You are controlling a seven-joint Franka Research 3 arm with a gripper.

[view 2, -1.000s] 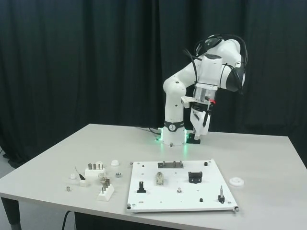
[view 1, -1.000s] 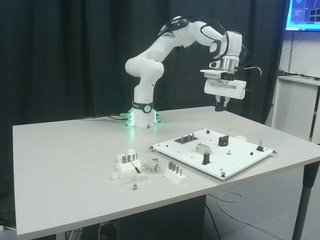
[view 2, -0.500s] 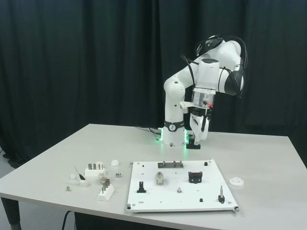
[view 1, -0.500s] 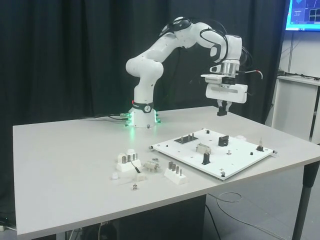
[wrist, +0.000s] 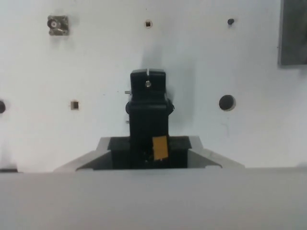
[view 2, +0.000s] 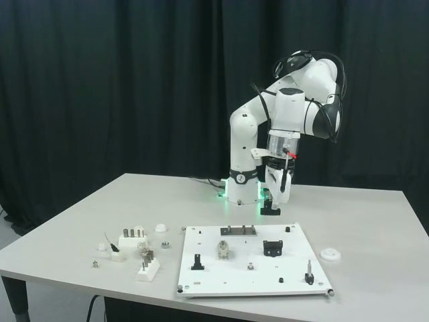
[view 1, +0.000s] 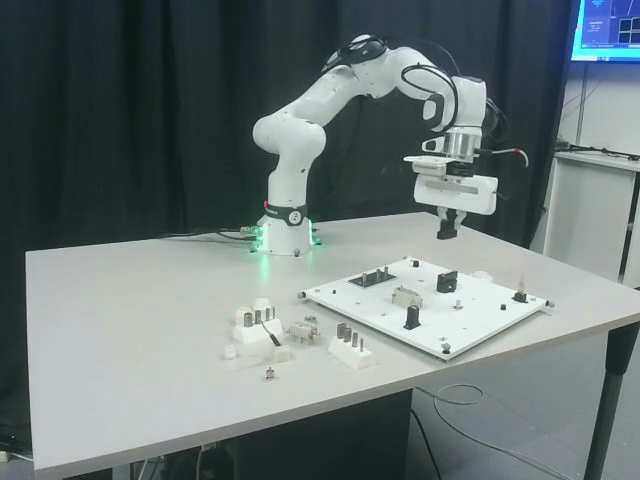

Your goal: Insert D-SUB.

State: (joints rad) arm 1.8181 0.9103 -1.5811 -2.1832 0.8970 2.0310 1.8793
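Observation:
The white board point(view 1: 480, 312) point(view 2: 295, 272) lies on the grey table and carries a small metal socket point(view 1: 405, 296) point(view 2: 222, 249) near its middle. My gripper point(view 1: 445, 232) point(view 2: 279, 198) hangs well above the board's far edge and points down, its black fingers point(wrist: 147, 115) shut together. I cannot make out anything held between them. In the wrist view the gripper point(wrist: 147, 79) stands over the bare white board point(wrist: 96, 62). A small metal connector point(view 1: 302, 331) lies loose on the table left of the board.
On the board stand a black fixture point(view 1: 447, 281) point(view 2: 272, 247), a black post point(view 1: 411, 320), an upright peg point(view 1: 519, 295) and a grey strip point(view 2: 238, 230) point(wrist: 292, 33). White holders with pegs point(view 1: 352, 346) point(view 1: 255, 320) sit to its left. A white round cap point(view 2: 330, 254) lies beside it.
The arm has swung the gripper out from the base toward the board and a little lower. The wrist has turned. Nothing on the table has moved.

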